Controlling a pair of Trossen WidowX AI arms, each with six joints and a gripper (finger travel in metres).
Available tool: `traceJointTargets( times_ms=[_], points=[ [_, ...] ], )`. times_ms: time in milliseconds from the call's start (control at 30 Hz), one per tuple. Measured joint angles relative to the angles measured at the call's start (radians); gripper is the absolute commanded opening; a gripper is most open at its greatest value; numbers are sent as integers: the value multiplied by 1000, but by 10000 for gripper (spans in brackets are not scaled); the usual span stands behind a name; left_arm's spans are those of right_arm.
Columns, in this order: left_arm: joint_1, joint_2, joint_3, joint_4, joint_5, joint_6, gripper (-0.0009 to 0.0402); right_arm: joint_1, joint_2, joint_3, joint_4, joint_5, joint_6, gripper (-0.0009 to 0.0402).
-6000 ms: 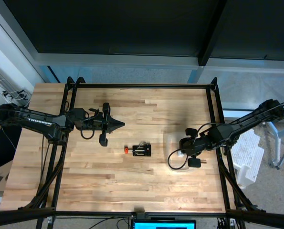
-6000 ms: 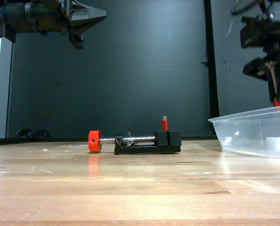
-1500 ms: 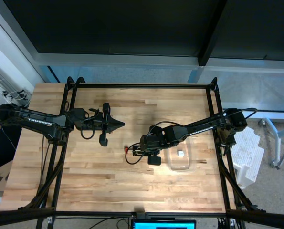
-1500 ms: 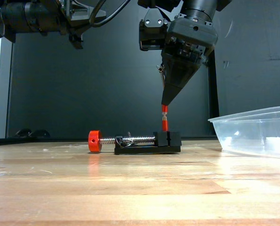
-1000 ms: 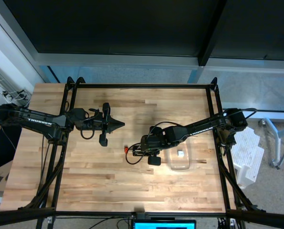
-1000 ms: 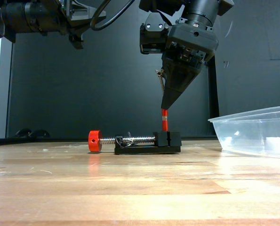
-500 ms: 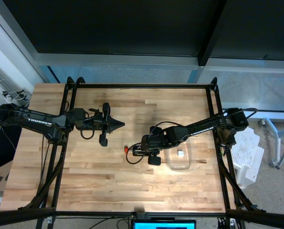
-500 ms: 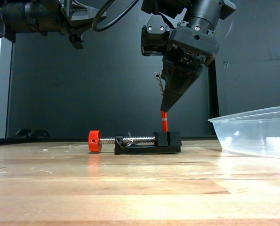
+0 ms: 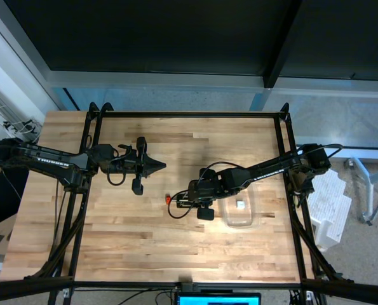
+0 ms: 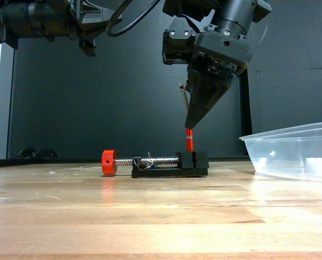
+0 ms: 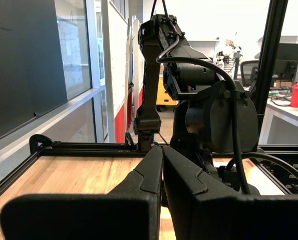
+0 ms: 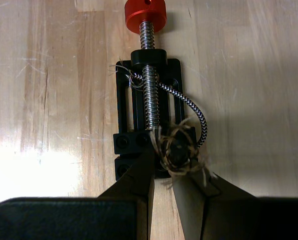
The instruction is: Pick the RCA connector and install on taskboard
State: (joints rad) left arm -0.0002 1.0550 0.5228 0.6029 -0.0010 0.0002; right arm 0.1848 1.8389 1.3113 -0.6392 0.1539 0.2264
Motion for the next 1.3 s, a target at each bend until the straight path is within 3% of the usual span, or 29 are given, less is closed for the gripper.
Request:
traceJointTargets(
  times_ms=[167, 400, 833, 1300],
  points=[
    [0, 0, 0, 0, 0, 0, 0, -1, 2, 11, -8, -19, -1, 0],
    [0, 0, 0, 0, 0, 0, 0, -3, 3, 17, -11, -19, -8, 3],
    [0, 0, 0, 0, 0, 0, 0, -5, 7, 13, -15, -19, -8, 118],
    [0, 0, 0, 0, 0, 0, 0, -4, -55, 16, -55, -16, -4, 168]
  ],
)
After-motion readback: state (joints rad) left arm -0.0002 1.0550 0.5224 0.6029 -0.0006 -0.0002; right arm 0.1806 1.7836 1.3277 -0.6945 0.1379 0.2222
